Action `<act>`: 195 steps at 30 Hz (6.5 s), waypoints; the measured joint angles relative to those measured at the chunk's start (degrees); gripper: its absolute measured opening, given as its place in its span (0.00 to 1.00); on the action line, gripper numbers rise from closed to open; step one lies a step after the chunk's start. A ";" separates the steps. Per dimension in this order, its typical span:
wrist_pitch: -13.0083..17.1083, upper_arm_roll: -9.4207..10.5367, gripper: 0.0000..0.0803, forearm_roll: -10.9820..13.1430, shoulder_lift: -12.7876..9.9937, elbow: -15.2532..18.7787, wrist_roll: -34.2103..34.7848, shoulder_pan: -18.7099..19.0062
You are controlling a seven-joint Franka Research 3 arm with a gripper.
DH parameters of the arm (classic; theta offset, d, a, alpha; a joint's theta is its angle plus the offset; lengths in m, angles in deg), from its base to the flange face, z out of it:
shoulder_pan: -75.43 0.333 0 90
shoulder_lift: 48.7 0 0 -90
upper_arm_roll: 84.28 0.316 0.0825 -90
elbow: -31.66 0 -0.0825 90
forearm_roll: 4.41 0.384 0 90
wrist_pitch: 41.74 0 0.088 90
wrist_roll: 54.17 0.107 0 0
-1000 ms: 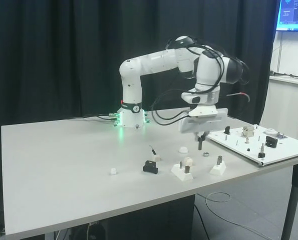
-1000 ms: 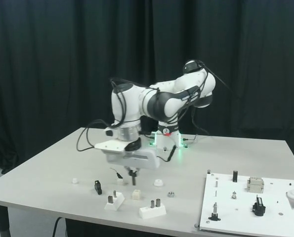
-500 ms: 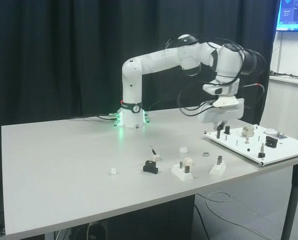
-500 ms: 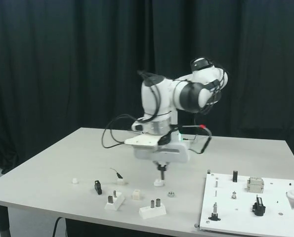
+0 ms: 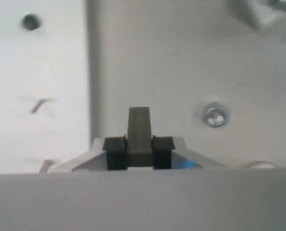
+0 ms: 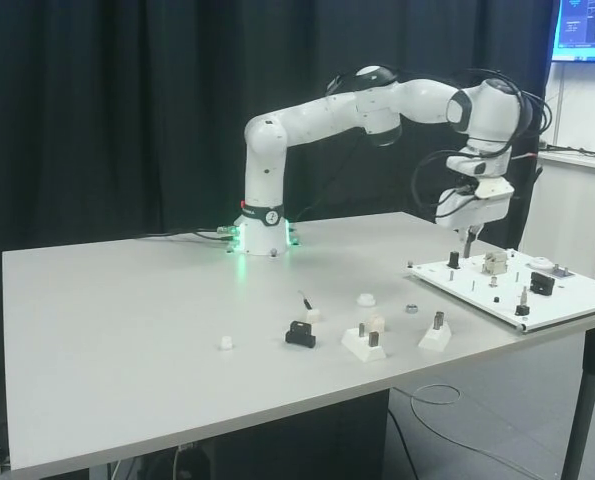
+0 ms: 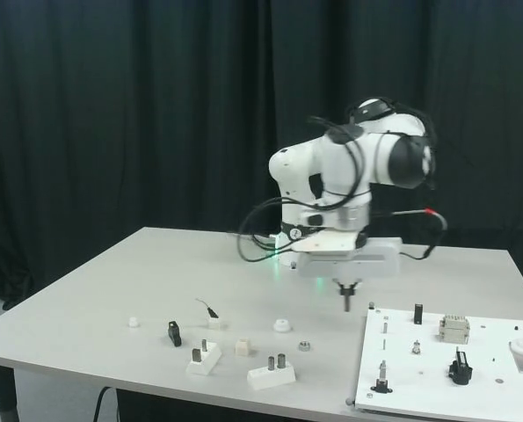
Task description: Insert square peg 3.
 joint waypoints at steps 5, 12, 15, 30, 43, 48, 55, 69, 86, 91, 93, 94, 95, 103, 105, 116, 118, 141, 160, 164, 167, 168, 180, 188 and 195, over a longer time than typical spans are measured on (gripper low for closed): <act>0.15 -0.01 0.14 -1.17 0.00 0.00 -0.01 3.52; 0.61 -0.01 0.14 -4.12 0.00 0.00 -1.79 8.44; 0.84 0.00 0.14 -5.31 0.00 0.02 -2.13 10.43; 1.32 0.15 0.14 -8.27 0.00 0.48 -10.42 18.91; 2.46 0.74 0.14 -9.20 0.00 3.25 -18.53 25.59; 3.60 1.18 0.14 -9.20 0.00 4.95 -21.62 28.58; 6.21 1.67 0.14 -9.20 0.00 8.41 -28.61 32.52; 11.43 2.17 0.14 -7.74 0.01 14.87 -40.30 37.22; 12.05 2.93 0.14 -3.72 0.03 16.66 -47.14 39.01; 13.11 3.90 0.14 -3.20 0.02 16.81 -47.13 39.75; 13.72 4.33 0.14 -3.08 0.02 16.89 -47.13 40.02; 14.09 4.56 0.14 -3.02 0.02 16.94 -47.13 40.15; 14.52 4.81 0.14 -2.95 0.02 17.01 -47.12 40.29; 18.30 6.78 0.14 -2.60 0.02 17.55 -46.22 40.87; 19.24 7.19 0.14 -2.52 0.02 17.69 -45.70 40.86; 21.86 7.98 0.14 -1.66 0.02 19.01 -44.41 40.39; 21.86 8.01 0.14 -1.58 0.02 19.02 -44.42 40.17; 21.57 9.49 0.14 0.71 0.05 18.84 -48.78 38.48; 21.47 9.61 0.14 0.83 0.08 18.44 -48.70 38.33; 21.50 9.62 0.14 0.83 0.08 18.37 -48.60 38.24; 21.53 9.63 0.14 0.83 0.07 18.28 -48.50 38.11; 21.54 9.64 0.14 0.83 0.07 18.24 -48.45 38.05; 21.56 9.75 0.14 0.81 0.08 18.02 -48.42 37.46; 21.56 9.75 0.14 0.68 0.08 18.02 -48.42 37.45; 21.56 9.76 0.14 0.14 0.07 18.02 -48.42 37.43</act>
